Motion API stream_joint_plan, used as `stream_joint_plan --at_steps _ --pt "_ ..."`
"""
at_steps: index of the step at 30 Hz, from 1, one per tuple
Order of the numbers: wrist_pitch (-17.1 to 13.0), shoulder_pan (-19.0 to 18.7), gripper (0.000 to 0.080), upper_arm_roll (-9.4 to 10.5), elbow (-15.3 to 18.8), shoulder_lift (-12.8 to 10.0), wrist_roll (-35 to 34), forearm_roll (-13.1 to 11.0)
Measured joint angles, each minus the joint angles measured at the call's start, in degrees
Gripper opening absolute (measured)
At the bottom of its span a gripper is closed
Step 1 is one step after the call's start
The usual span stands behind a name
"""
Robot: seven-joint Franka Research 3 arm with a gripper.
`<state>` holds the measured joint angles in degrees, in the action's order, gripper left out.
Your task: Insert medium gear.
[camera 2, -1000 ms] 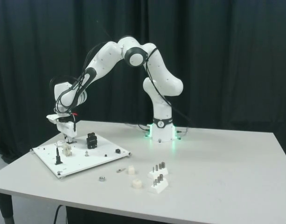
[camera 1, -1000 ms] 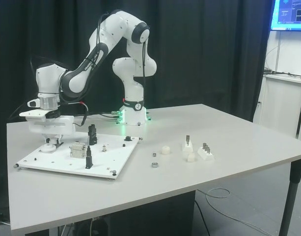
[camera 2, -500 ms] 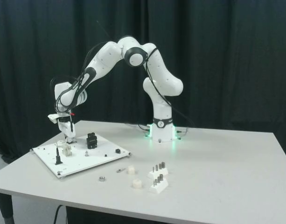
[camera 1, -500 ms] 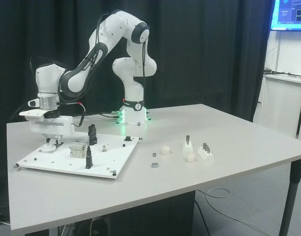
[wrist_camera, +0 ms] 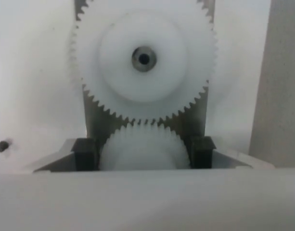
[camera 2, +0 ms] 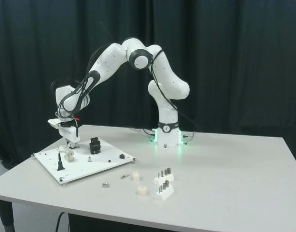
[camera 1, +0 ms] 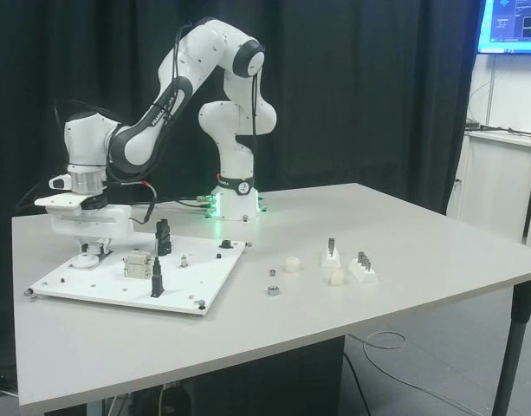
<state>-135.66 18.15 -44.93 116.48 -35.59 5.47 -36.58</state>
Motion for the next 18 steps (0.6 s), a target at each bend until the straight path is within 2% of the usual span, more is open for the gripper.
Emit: stream_joint_plan --at_steps 5,13,18 --pt "-0.1 0.0 0.0399 0.14 -0.1 0.0 1.3 0.8" --pt "-0.1 0.0 0.0399 0.16 -0.1 0.0 1.9 0.8" --pt "-0.1 0.1 0.0399 0.16 -0.1 0.0 -0.4 0.4"
